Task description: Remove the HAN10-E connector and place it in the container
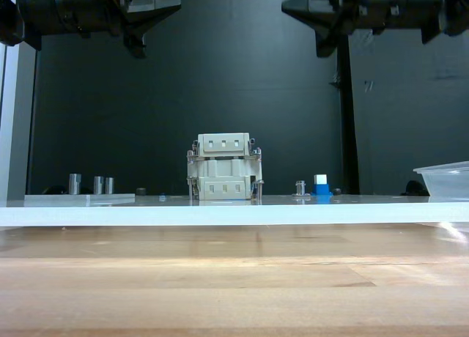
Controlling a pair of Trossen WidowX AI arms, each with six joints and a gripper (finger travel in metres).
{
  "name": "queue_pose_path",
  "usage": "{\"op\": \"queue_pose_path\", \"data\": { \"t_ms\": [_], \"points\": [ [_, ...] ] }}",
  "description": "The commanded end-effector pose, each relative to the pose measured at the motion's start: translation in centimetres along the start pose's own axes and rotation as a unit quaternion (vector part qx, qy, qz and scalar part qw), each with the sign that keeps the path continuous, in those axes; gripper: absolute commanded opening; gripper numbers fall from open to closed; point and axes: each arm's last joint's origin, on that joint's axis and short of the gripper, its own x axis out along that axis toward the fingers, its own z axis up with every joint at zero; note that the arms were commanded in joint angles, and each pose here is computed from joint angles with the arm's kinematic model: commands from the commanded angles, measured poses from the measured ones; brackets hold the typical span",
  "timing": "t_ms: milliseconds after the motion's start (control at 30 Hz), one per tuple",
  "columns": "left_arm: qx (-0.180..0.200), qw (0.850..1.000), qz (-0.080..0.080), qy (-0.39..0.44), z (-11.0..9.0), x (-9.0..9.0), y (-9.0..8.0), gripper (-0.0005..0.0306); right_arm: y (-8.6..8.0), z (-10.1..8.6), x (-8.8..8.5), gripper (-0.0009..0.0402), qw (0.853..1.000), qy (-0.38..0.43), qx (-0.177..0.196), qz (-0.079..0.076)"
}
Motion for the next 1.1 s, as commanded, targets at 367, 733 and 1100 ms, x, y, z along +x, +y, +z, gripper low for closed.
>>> {"op": "queue_pose_path", "data": {
  "t_ms": [367, 733, 1100],
  "points": [
    [0.000, 1.000, 0.000, 0.000, 0.0, 0.0, 0.0, 0.0000, 0.1, 4.3, 3.0, 0.0000, 0.988, 0.156, 0.000, -0.002],
    [0.000, 1.000, 0.000, 0.000, 0.0, 0.0, 0.0, 0.0000, 0.5, 5.3, 6.4, 0.0000, 0.956, 0.295, 0.000, 0.000],
    [0.000, 1.000, 0.000, 0.000, 0.0, 0.0, 0.0, 0.0000, 2.1, 4.9, 10.4, 0.0000, 0.908, 0.418, -0.009, 0.020]
  ]
}}
